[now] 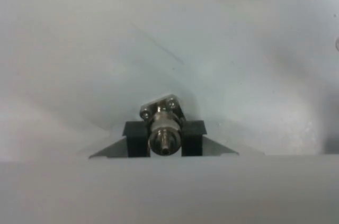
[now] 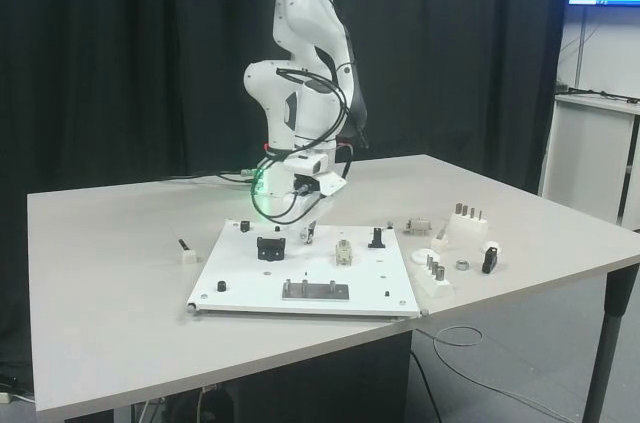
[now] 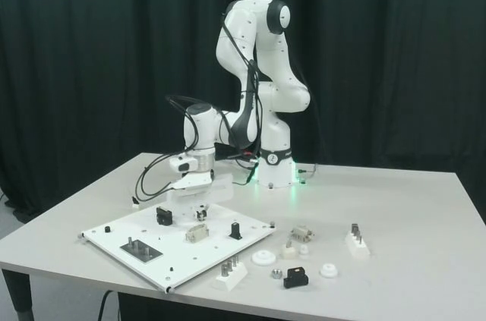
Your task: Insert BNC.
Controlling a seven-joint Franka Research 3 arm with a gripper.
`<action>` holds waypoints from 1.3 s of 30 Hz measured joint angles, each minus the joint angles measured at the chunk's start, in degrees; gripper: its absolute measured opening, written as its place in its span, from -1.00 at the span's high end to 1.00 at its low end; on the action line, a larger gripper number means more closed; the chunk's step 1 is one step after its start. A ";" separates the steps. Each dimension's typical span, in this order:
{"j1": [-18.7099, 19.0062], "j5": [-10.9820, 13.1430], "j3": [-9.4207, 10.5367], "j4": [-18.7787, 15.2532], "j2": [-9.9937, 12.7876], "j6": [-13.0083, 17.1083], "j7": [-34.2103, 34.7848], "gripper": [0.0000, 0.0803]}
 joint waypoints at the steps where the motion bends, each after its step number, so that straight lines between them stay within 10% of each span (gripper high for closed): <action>1: 0.01 0.00 0.00 0.00 0.00 -0.01 0.68 0.69; 39: 0.19 0.24 0.00 0.00 0.03 -0.16 25.39 0.69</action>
